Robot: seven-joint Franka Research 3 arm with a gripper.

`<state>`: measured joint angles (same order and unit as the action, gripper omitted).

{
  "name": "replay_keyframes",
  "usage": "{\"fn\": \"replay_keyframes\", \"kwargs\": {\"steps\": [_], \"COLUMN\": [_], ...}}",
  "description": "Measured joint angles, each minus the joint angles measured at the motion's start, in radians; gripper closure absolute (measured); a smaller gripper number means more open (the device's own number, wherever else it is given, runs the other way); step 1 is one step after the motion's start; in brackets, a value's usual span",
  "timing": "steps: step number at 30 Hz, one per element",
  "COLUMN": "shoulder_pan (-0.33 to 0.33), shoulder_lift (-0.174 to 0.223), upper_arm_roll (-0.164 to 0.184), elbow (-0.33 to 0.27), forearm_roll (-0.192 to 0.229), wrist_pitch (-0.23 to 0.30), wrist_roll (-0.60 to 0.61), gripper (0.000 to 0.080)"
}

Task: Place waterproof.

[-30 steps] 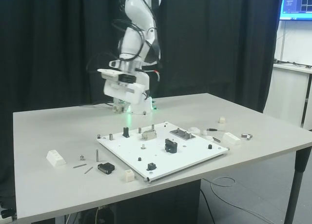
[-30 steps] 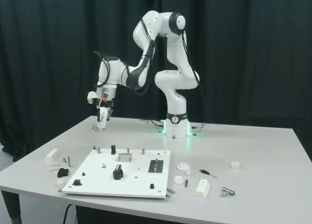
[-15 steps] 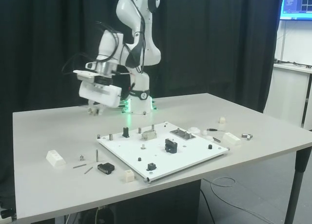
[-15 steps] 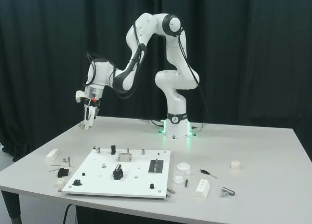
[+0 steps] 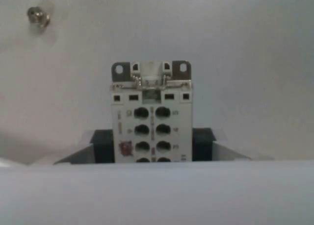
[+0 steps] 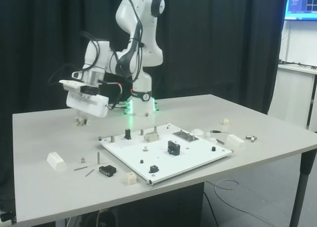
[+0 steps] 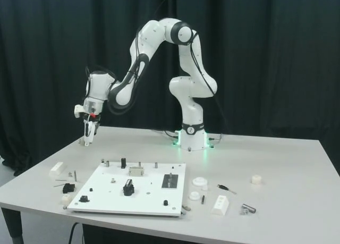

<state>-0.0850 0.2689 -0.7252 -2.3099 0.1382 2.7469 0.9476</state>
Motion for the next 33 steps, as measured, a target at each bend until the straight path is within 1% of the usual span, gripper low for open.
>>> {"fn": "replay_keyframes", "kwargs": {"steps": [5,12,16,21,27,33], "shoulder_pan": [-0.006,-0.028,-0.051,-0.09,-0.136,-0.17], "shoulder_lift": [0.063,0.143,0.185,0.231,0.276,0.308], "upper_arm_roll": [0.0,0.006,0.02,0.047,0.081,0.104], "elbow": [0.047,0.119,0.158,0.203,0.252,0.287], "forearm_roll": [0.105,0.207,0.269,0.343,0.413,0.453], "wrist_pitch": [-0.021,-0.071,-0.092,-0.119,-0.15,-0.174], "wrist_roll": [-0.089,-0.187,-0.239,-0.307,-0.375,-0.423], "gripper": [0.0485,0.0485,0.0485,0.0485,0.0485,0.0485]}}
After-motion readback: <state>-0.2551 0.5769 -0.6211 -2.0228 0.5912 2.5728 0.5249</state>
